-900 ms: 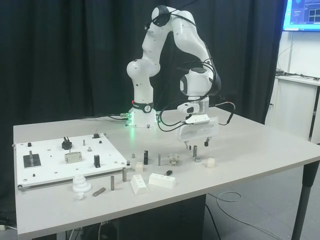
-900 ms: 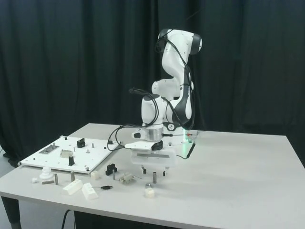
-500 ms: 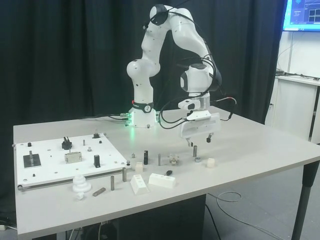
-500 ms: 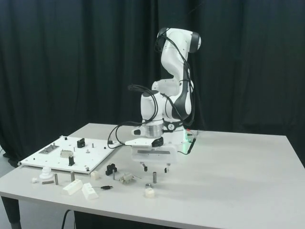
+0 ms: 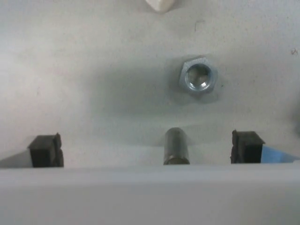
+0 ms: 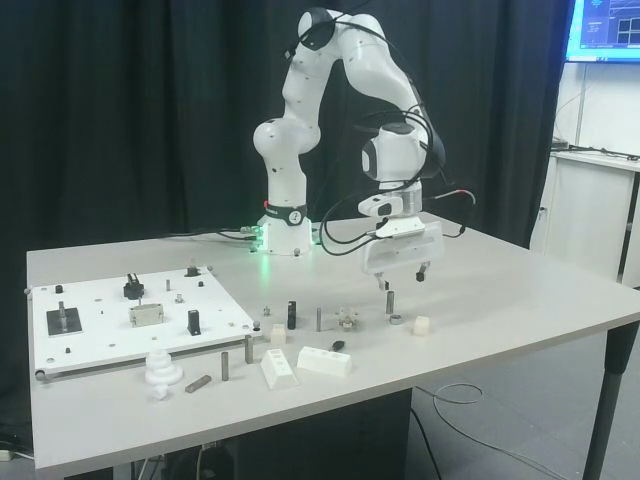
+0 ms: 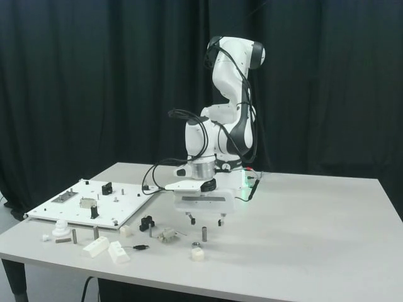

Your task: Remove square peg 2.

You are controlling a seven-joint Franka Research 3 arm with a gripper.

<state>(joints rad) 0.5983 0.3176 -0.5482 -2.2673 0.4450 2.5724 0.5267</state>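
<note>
A short dark grey peg [image 6: 390, 300] stands upright on the grey table, free of the arm. My gripper [image 6: 403, 278] hangs open a little above it, with nothing between the fingers. In the wrist view the peg [image 5: 176, 146] sits below the gap, nearer one black fingertip [image 5: 247, 147] than the other. From the second room view the gripper [image 7: 205, 221] floats over the same peg [image 7: 203, 232]. The white board [image 6: 110, 335] lies at the table's left, with a black upright piece [image 6: 193, 321] still in it.
A metal nut [image 5: 199, 76] and a small white block [image 6: 422, 325] lie just past the peg. Loose pins, white blocks [image 6: 322, 361] and a small clamp [image 6: 347, 318] are scattered between the board and the peg. The arm's base [image 6: 282, 238] shows a green light.
The gripper has risen straight up from the table. The grey peg stays standing where it was, out of the fingers.
</note>
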